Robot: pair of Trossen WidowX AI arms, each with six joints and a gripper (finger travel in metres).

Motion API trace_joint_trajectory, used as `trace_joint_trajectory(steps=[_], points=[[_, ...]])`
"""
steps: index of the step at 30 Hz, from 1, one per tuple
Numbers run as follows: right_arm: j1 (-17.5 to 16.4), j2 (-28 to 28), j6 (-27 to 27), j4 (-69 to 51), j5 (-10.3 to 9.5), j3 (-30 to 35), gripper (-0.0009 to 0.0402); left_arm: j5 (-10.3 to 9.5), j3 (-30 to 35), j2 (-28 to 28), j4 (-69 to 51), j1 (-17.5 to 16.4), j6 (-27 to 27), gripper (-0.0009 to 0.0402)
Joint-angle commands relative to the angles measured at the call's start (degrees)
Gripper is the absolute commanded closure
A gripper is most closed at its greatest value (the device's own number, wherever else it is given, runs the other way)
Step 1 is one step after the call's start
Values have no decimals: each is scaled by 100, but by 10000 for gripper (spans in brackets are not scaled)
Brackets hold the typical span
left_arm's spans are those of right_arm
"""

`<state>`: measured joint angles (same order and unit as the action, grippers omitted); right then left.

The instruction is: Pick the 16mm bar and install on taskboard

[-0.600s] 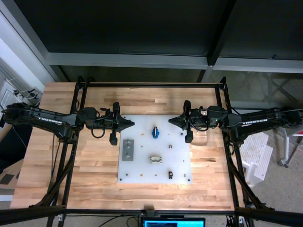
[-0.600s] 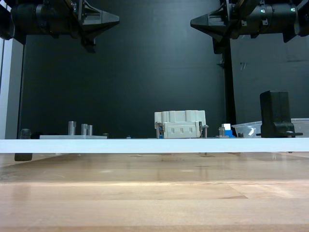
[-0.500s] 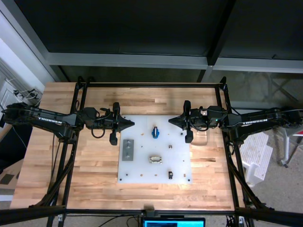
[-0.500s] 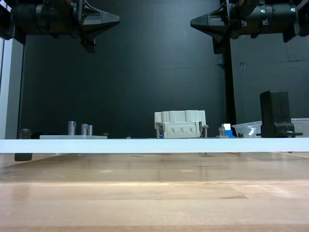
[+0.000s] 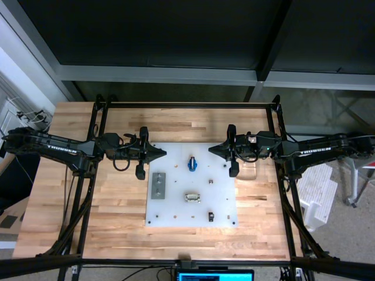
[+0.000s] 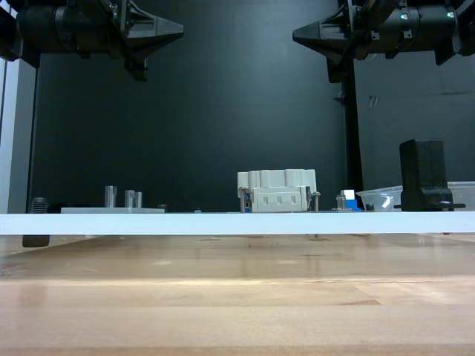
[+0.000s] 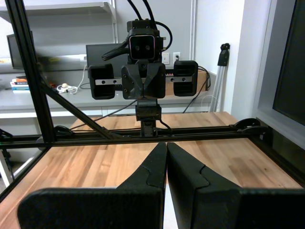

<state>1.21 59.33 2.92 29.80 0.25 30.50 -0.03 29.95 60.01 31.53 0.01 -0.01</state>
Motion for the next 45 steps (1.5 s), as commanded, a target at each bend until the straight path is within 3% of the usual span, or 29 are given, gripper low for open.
trace_joint_trajectory(steps=[1,9,15,32,45], points=[[2,0,308,-28,-37,0,393,0,0,0,2,0,0,393],[2,-120,448,-481,-31,2,393,0,0,0,0,0,0,393],[4,-271,348,-1561,-26,262,393,0,0,0,0,0,0,393],[57,-264,409,-6935,-26,1832,393,0,0,0,0,-2,0,393],[170,-264,509,-9589,-37,2444,393,0,0,0,0,0,0,393]])
